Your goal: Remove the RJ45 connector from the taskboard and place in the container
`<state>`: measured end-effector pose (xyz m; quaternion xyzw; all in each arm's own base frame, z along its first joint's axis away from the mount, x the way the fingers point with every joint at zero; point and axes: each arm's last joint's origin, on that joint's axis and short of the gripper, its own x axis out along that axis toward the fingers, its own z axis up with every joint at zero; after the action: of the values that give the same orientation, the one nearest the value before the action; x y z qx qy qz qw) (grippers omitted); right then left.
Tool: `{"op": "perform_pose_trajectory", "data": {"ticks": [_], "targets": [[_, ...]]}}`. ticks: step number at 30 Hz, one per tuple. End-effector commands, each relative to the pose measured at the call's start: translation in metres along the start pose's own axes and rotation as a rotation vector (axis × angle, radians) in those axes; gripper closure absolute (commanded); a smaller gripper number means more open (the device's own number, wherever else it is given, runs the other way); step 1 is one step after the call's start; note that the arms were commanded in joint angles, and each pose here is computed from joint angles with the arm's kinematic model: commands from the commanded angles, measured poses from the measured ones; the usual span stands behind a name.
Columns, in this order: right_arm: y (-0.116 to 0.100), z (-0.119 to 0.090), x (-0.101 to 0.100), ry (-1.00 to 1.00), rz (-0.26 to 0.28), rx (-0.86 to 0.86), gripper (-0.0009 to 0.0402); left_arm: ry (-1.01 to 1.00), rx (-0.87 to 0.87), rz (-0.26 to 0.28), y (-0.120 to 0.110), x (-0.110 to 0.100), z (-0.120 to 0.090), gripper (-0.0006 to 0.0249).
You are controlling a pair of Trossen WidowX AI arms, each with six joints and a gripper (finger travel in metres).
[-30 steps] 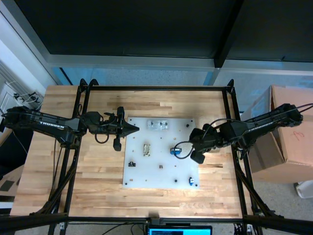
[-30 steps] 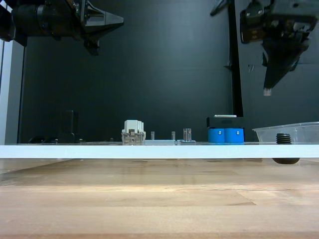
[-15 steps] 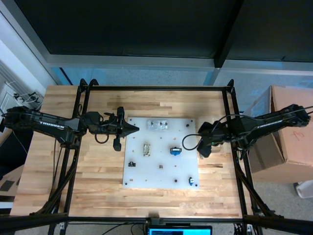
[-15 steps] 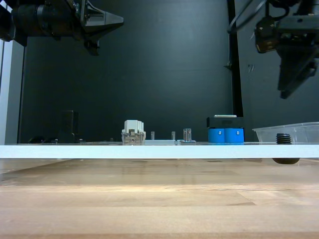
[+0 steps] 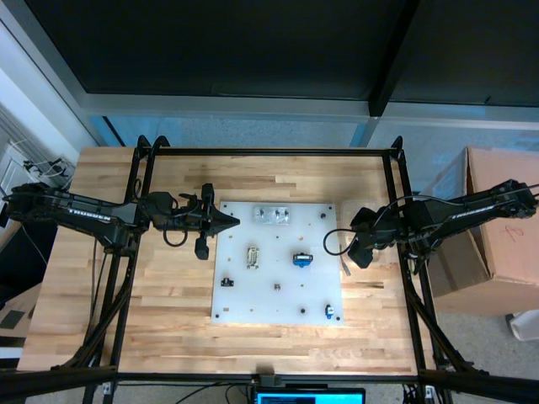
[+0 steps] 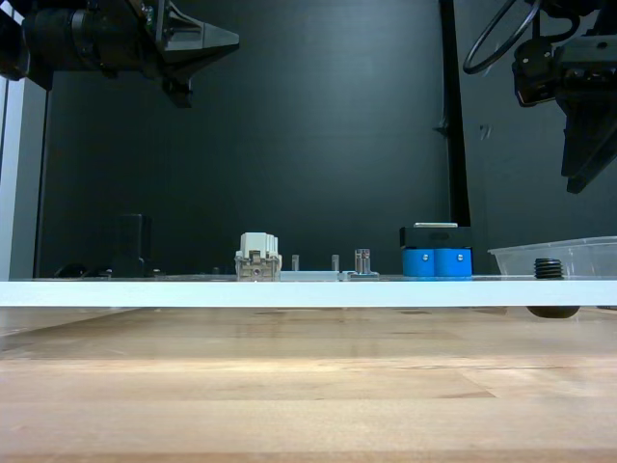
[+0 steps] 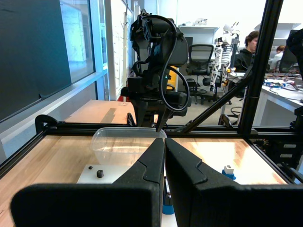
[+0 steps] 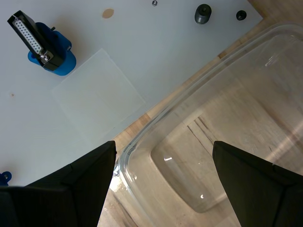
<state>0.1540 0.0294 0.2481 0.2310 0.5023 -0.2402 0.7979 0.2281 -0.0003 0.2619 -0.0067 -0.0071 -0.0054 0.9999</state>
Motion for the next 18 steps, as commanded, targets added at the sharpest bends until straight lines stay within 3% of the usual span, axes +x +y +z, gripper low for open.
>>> {"op": "perform_pose_trajectory", "data": {"ticks": [1,13,18], "targets": [[0.009,-0.004,0.001,0.029,0.054,-0.007,0.0107,0.000,0.000,0.000,0.000,0.000,0.000,0.0243],[0.056,-0.036,0.016,0.218,0.124,-0.021,0.0107,0.000,0.000,0.000,0.000,0.000,0.000,0.0243],[0.065,-0.043,0.030,0.303,0.060,0.074,0.0107,0.000,0.000,0.000,0.000,0.000,0.000,0.0243]]}}
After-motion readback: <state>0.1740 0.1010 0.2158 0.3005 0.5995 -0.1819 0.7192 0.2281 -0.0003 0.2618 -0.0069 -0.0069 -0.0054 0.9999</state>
